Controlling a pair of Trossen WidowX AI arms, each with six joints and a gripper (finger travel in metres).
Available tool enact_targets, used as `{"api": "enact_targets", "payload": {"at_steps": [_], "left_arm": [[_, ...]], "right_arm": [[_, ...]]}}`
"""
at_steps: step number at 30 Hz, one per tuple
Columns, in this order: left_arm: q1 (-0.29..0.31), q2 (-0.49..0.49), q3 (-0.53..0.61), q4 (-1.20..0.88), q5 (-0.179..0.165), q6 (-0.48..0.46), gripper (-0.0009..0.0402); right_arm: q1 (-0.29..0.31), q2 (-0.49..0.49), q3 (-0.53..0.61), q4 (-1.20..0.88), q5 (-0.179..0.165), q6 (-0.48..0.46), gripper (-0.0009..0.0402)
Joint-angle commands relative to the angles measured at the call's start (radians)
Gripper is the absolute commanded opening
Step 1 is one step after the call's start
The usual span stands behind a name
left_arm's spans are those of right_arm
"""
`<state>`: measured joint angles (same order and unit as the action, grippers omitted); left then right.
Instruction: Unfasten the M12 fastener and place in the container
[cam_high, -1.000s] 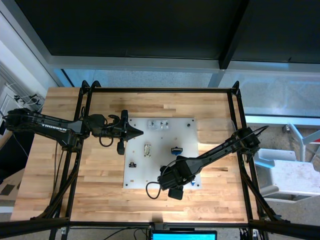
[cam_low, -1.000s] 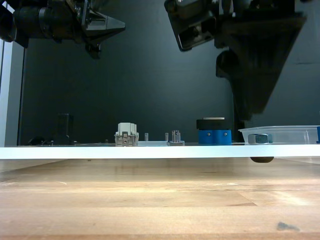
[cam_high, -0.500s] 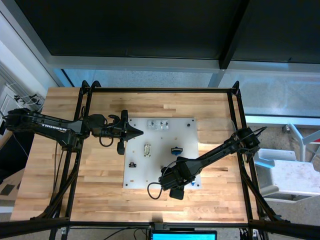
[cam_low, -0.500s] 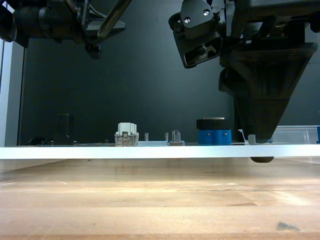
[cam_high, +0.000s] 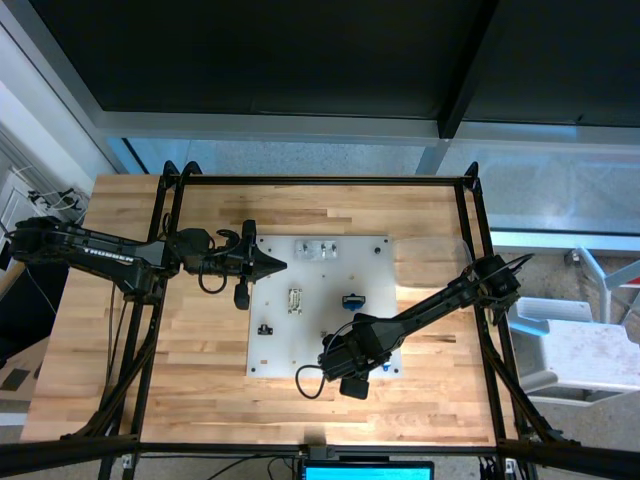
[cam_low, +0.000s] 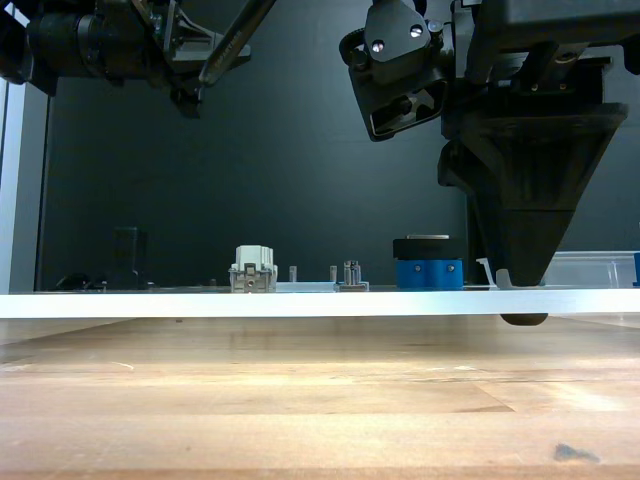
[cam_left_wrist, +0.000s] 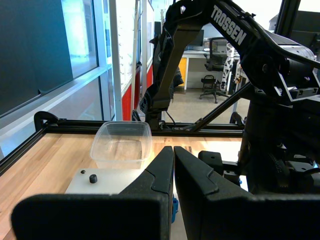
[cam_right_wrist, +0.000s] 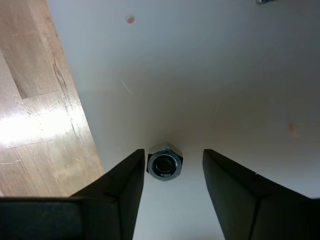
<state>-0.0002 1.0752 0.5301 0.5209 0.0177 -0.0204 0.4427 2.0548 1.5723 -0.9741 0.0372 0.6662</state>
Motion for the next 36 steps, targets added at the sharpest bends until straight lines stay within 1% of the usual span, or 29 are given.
{"api": "enact_targets", "payload": {"at_steps": [1,17,20,22,25,30,33,36], "left_arm": [[0.0,0.0,0.0,0.0,0.0,0.0,0.0],[0.0,0.0,0.0,0.0,0.0,0.0,0.0],[0.0,0.0,0.0,0.0,0.0,0.0,0.0],[0.0,0.0,0.0,0.0,0.0,0.0,0.0],[0.0,0.0,0.0,0.0,0.0,0.0,0.0],[0.0,0.0,0.0,0.0,0.0,0.0,0.0],[0.0,0.0,0.0,0.0,0.0,0.0,0.0],[0.0,0.0,0.0,0.0,0.0,0.0,0.0]], "right_arm": [[0.0,0.0,-0.001,0.0,0.0,0.0,0.0125],[-0.001,0.0,-0.007,0.015,-0.003,0.0,0.0015],[-0.001,0.0,-0.007,0.019,-0.003,-0.018,-0.0001],[-0.001,0.0,-0.007,0.021,-0.004,-0.055,0.0001],[0.0,0.0,-0.007,0.023,-0.008,-0.143,0.0005],[0.0,0.0,-0.007,0.023,-0.008,-0.36,0.0005],[0.0,0.0,-0.007,0.024,-0.008,-0.545,0.0004],[0.0,0.0,-0.007,0.024,-0.007,-0.755,0.0004]]}}
